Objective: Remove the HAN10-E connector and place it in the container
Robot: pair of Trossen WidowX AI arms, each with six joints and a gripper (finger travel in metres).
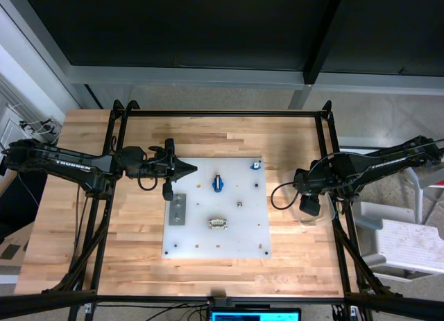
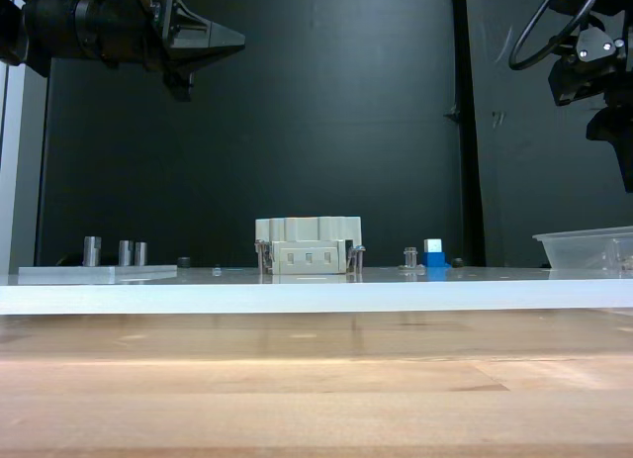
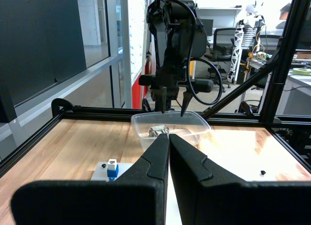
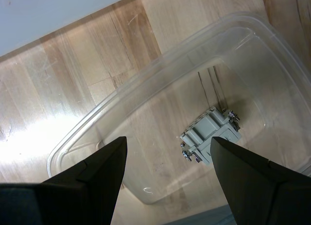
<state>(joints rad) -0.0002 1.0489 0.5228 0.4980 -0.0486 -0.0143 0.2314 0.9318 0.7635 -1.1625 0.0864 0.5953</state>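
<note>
The HAN10-E connector [image 4: 211, 137], a small grey block with metallic ends, lies on the floor of the clear container [image 4: 146, 79] at the table's right side. My right gripper [image 4: 167, 186] hangs open just above it and holds nothing. The left wrist view also shows the connector [image 3: 158, 131] in the container [image 3: 146, 119], under the right gripper [image 3: 172, 107]. Over the white board's left edge, my left gripper [image 1: 191, 170] is shut and empty, pointing right, well above the board.
A similar beige-grey block [image 1: 218, 224] stands on the white board [image 1: 243, 248]. Also on the board are a grey metal plate with two holes [image 1: 179, 210] and small blue parts [image 1: 218, 184]. A black frame surrounds the table.
</note>
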